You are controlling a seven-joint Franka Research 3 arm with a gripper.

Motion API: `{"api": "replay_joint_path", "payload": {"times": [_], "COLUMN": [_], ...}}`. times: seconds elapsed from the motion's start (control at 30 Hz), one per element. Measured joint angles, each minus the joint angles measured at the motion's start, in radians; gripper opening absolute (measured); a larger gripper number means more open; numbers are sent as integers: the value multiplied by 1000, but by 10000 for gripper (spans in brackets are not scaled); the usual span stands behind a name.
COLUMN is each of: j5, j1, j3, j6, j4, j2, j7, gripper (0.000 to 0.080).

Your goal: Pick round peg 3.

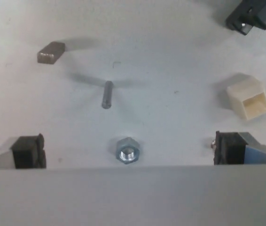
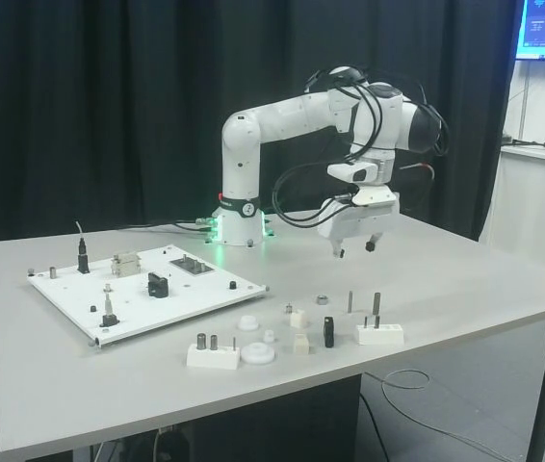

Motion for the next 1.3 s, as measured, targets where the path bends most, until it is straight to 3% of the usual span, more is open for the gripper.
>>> {"api": "replay_joint_path", "payload": {"times": [0.53, 1.3], "j5": [-35, -92], "j1": [-43, -166], "j3": [-1, -29], "j6": [5, 7], "j4": [11, 70], "j2": [1, 5], "j7": [-89, -241], "gripper": [800, 800]}}
